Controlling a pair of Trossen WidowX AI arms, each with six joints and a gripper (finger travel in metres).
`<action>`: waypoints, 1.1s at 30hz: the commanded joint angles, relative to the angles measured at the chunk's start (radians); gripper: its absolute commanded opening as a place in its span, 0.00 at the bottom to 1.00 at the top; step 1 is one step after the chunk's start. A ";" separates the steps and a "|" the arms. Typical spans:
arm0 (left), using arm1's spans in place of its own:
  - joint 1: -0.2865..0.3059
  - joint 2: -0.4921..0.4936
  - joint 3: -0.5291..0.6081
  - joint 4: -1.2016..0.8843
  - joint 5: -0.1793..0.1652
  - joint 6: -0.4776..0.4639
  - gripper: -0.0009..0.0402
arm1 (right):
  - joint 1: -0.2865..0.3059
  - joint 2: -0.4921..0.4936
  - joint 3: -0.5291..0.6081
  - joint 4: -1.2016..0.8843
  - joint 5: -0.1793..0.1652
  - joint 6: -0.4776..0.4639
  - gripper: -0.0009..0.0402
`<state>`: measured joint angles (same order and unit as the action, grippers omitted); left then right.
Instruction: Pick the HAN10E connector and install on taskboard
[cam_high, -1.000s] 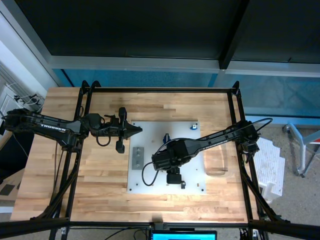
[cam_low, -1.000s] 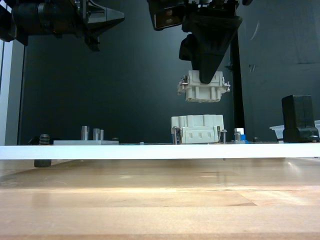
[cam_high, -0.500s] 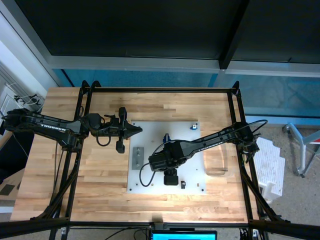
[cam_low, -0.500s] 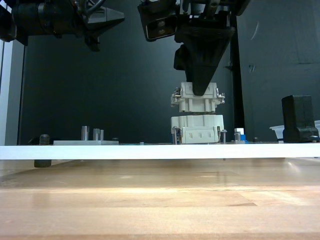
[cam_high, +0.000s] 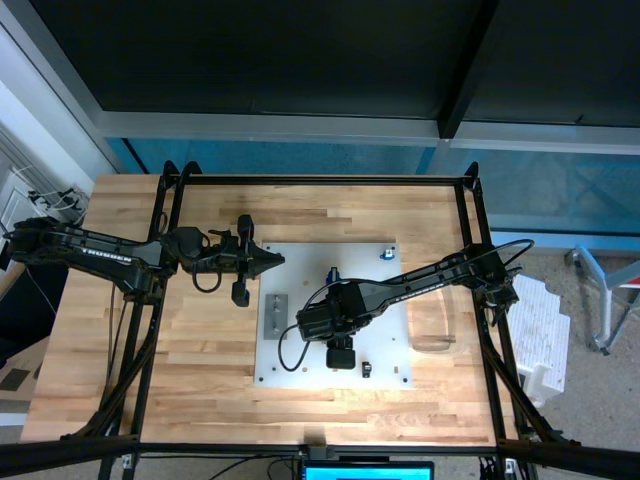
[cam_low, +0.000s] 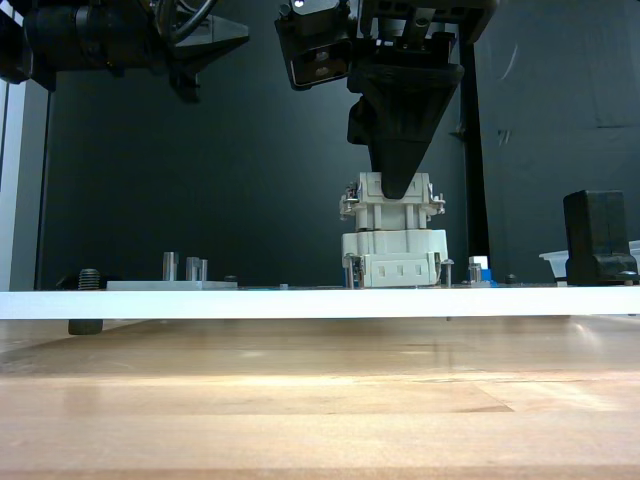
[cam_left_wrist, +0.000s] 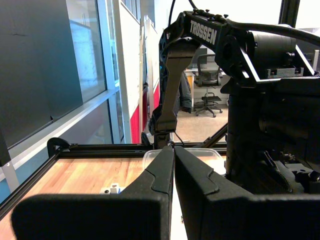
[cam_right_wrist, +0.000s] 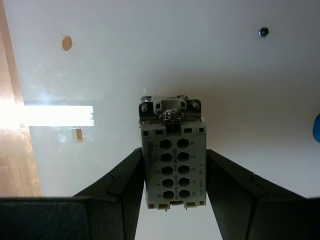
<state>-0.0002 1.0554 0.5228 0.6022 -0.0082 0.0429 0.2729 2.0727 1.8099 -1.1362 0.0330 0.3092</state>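
My right gripper (cam_low: 397, 192) is shut on the HAN10E connector (cam_low: 392, 206), a pale grey plug block. In the low view the connector rests right on top of the pale socket (cam_low: 394, 258) of the white taskboard (cam_low: 300, 303). The right wrist view shows the connector (cam_right_wrist: 173, 171) pinched between both fingers (cam_right_wrist: 124, 175), its rows of dark contact holes facing the camera. From above, the right gripper (cam_high: 341, 352) hangs over the board's middle (cam_high: 290, 370) and hides the connector. My left gripper (cam_high: 262, 259) hovers shut at the board's far left corner, holding nothing; its closed tips (cam_left_wrist: 173, 155) point across the table.
A grey metal block (cam_high: 273, 316) lies on the board left of the right gripper. A blue part (cam_high: 332, 274) and small black parts (cam_high: 366, 369) sit nearby. A clear plastic tray (cam_high: 436, 325) stands beside the board's right edge. A black block (cam_low: 597, 240) stands at the right.
The right gripper has come down and shifted slightly left with the connector, from hanging well above the socket to sitting on it. The left arm has not moved.
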 joint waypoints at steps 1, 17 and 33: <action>0.000 0.000 0.000 0.000 0.000 0.000 0.02 | 0.001 0.000 -0.002 0.000 0.000 0.000 0.08; 0.000 0.000 0.000 0.000 0.000 0.000 0.02 | 0.005 0.000 -0.009 0.001 -0.001 0.015 0.08; 0.000 0.000 0.000 0.000 0.000 0.000 0.02 | 0.013 0.000 -0.009 -0.006 -0.008 0.020 0.08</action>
<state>-0.0002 1.0554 0.5224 0.6022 -0.0082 0.0429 0.2844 2.0727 1.8011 -1.1381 0.0265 0.3283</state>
